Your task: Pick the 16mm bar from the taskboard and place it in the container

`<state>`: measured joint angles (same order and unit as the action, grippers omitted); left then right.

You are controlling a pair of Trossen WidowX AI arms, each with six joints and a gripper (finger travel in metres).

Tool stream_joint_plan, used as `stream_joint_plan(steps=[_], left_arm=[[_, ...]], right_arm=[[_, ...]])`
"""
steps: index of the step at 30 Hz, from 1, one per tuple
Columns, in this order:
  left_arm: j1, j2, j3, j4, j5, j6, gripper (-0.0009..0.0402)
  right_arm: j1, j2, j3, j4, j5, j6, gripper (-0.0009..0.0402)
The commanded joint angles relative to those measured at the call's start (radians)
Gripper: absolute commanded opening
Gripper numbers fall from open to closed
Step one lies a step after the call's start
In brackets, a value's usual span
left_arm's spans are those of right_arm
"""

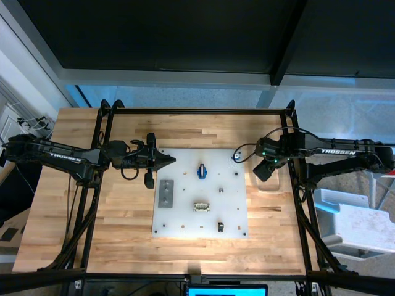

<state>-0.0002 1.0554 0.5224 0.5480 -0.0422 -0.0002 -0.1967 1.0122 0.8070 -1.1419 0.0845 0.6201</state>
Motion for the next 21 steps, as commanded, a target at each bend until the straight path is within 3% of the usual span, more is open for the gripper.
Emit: stream_joint_plan(steps=[1,8,21], left_arm=[[0.000,0.000,0.000,0.000,0.000,0.000,0.0000],[0.000,0.000,0.000,0.000,0.000,0.000,0.0000],[0.000,0.000,0.000,0.000,0.000,0.000,0.0000]], right_arm=[[-0.046,0.001,-0.017,0.000,-0.002,0.001,0.0028],[-0.117,0.001,-0.064,0.001,-0.003,0.000,0.0028],[-0.120,0.001,-0.080,0.002,-0.002,0.000,0.0028]])
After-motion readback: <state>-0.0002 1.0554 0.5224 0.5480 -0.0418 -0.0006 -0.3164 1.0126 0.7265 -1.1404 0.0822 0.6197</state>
